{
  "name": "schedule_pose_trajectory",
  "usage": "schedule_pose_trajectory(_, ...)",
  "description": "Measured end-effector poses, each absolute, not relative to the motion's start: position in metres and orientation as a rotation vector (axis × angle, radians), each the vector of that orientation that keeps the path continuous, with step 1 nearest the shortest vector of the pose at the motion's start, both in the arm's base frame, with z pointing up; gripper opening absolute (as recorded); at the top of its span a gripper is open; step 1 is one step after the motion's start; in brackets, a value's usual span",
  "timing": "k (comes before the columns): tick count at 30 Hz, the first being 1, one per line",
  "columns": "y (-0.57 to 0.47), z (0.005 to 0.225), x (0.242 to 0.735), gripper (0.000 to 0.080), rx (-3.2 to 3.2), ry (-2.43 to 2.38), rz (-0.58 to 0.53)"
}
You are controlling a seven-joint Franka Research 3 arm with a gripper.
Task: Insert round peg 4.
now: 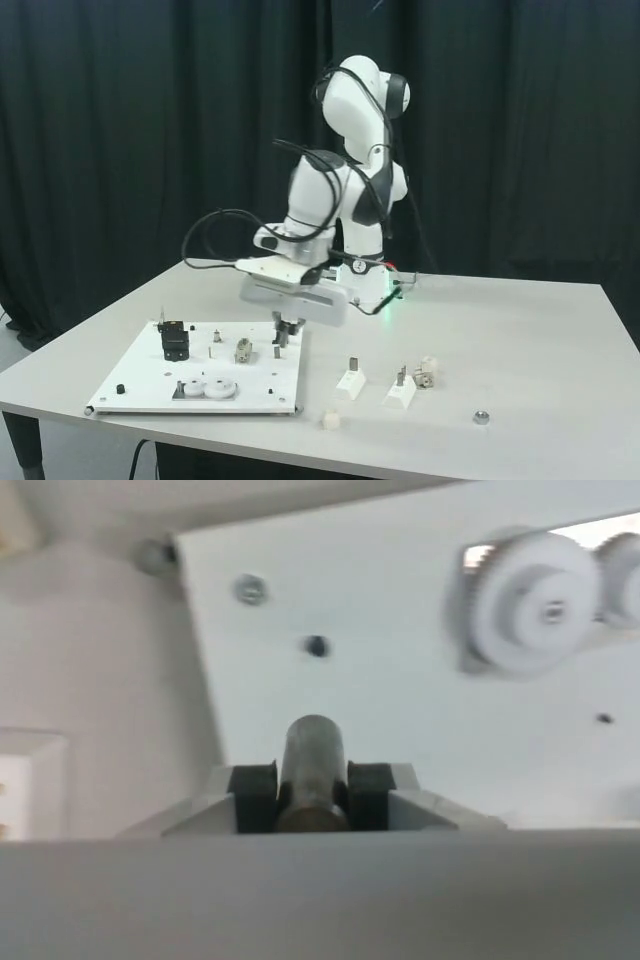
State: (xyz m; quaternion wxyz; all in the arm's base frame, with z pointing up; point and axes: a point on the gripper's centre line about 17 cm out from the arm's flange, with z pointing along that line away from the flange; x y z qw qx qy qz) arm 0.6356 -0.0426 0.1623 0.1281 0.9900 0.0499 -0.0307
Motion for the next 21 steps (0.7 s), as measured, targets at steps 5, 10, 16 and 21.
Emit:
schedule_pose_trajectory(5,-0.070,0.169,0.636,0.0145,2.882,0.189,-0.098)
schedule_pose_trajectory(10,-0.097,0.173,0.634,0.0145,2.884,0.216,-0.105)
schedule_pose_trajectory(16,-0.127,0.175,0.630,0.0145,2.887,0.200,-0.114)
schedule_pose_trajectory(21,-0.151,0.175,0.625,0.0145,2.892,0.182,-0.126)
